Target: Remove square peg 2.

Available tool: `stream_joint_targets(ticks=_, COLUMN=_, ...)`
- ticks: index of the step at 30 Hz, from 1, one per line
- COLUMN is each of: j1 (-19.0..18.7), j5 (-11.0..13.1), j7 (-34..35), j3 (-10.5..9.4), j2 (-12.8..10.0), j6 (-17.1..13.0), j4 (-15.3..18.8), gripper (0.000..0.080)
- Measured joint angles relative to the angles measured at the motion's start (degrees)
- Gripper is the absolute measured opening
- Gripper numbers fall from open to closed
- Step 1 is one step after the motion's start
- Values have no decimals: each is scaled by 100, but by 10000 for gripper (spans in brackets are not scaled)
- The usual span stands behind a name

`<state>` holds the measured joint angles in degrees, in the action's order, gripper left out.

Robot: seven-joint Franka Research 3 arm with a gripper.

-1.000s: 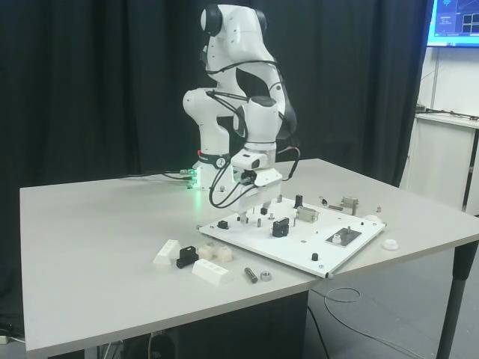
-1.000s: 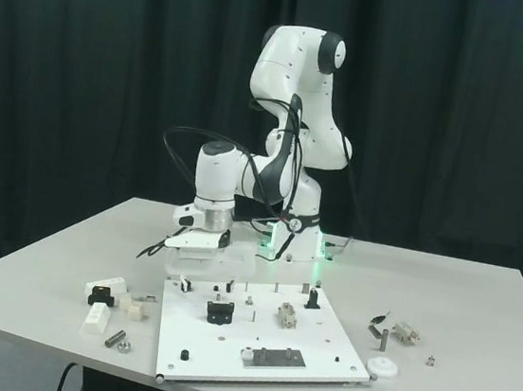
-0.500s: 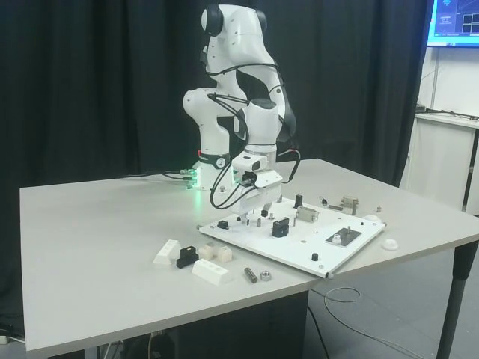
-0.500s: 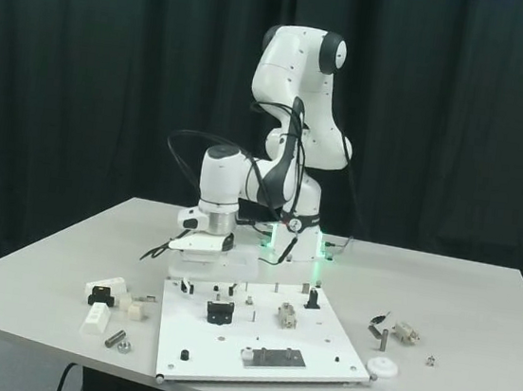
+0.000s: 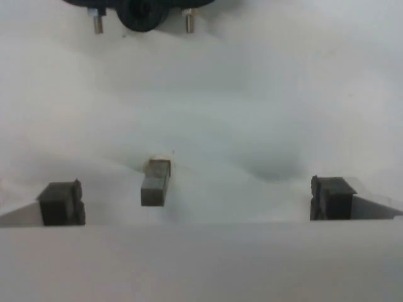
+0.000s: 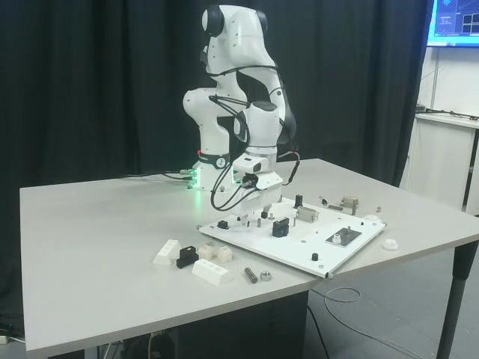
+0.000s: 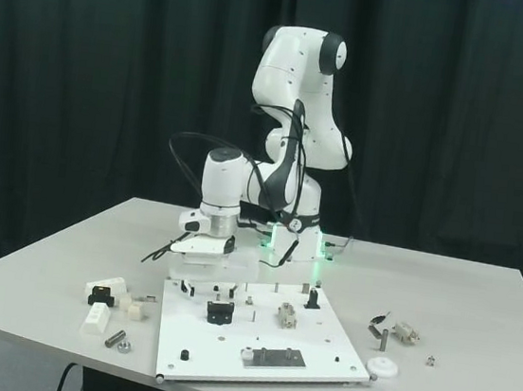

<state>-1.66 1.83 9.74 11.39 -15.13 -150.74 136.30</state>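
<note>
here the grey surface (image 6: 90, 224) carries, nearest its front edge in the first room view, a loose cluster of white blocks (image 6: 211, 271) with a small black piece (image 6: 185, 256) among them, and two little metal cylinders (image 6: 257, 275) just beside the white board (image 6: 299, 250). the board lies flat near the front corner, one corner reaching the edge of the surface. on it stand a black block (image 6: 281, 226), a grey metal fitting (image 6: 307, 215), a dark plate with a metal part (image 6: 343, 236) and a few thin pins. off the board, a white disc (image 6: 389, 244) sits near the surface's edge, and small metal parts (image 7: 396, 330) lie apart on the far side.

farther back, the white arm (image 6: 232, 90) bends down over the board's rear part. its fingers (image 5: 63, 202) are spread wide and hold nothing; in the wrist view both dark tips hang just above the white board, and the square peg (image 5: 155, 182) stands upright in the board between them, nearer one tip than the other, touching neither. beyond the peg a black fitting with two small studs (image 5: 142, 12) is cut off by the frame edge.

behind the arm's base a green light (image 6: 193, 179) glows, cables loop from the wrist, and black curtains (image 7: 86, 69) close off the room. a white cabinet (image 6: 441, 157) stands at the side with a screen (image 6: 454, 22) above it, partly cut off. in both room views the peg is too small to make out under the hand.
</note>
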Motion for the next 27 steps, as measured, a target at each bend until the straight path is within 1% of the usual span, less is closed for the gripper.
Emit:
stream_joint_targets(ticks=10, j1=-19, j5=0, j7=45, j3=0, j2=-127, j6=-161, j4=0, gripper=800)
stream_joint_targets(ticks=21, j1=-23, j5=0, j7=170, j3=0, j2=-224, j6=-241, j4=-8, gripper=800)
stream_joint_targets(ticks=22, j1=-24, j5=0, j7=180, j3=0, j2=-228, j6=-245, j4=-10, gripper=512)
stream_joint_targets(ticks=27, j1=-42, j5=1, j7=182, j3=-4, j2=-234, j6=-261, j4=-10, gripper=512)
